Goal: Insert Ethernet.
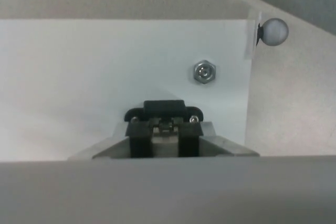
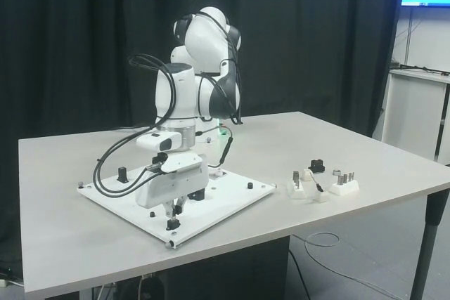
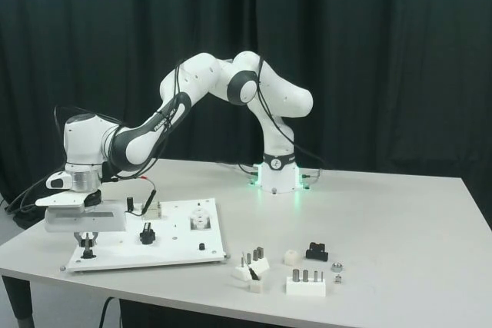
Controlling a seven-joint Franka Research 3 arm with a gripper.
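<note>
My gripper (image 1: 164, 129) hangs low over the front corner of the white board (image 1: 79, 77), its two black fingers (image 1: 139, 139) shut on a small grey Ethernet plug (image 1: 167, 126). The plug's tip sits right at the black socket (image 1: 164, 108) mounted on the board, and I cannot tell how deep it is. In the first room view the gripper (image 2: 172, 210) stands just above the socket (image 2: 171, 225), near the board's (image 2: 232, 194) front corner. The second room view shows the gripper (image 3: 87, 242) at the left end of the board (image 3: 173, 247).
A hex bolt (image 1: 204, 72) and a grey ball marker (image 1: 274, 31) lie beyond the socket. Other black fixtures (image 2: 122, 173) (image 3: 146, 234) stand on the board. White peg holders (image 2: 344, 182) (image 3: 306, 282) and a black part (image 2: 317, 166) sit on the grey table beside it.
</note>
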